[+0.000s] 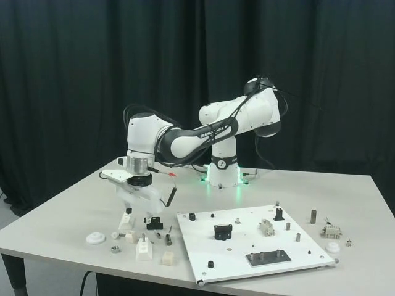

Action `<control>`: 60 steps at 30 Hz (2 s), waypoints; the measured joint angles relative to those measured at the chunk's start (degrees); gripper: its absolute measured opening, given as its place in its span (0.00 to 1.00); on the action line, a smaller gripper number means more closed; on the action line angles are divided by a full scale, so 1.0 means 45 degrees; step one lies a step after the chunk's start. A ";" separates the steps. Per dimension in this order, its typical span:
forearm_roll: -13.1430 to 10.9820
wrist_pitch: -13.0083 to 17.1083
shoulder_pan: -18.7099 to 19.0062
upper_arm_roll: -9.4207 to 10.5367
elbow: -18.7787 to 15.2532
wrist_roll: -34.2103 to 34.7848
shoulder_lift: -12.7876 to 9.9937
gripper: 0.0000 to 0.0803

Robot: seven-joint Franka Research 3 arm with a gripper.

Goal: Remove round peg 3.

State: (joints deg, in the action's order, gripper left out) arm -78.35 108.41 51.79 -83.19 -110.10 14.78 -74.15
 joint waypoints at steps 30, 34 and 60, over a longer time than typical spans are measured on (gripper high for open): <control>0.0070 0.0000 -0.0549 -0.0063 0.0551 0.0000 -0.0001 1.00; 0.0076 -0.0017 -0.0618 -0.0063 0.0630 -0.0001 -0.0001 1.00; 0.0092 -0.1761 -0.0283 -0.0172 0.1412 -0.0331 0.0015 1.00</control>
State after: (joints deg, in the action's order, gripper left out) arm -77.94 100.49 50.51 -83.97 -103.75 13.30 -74.09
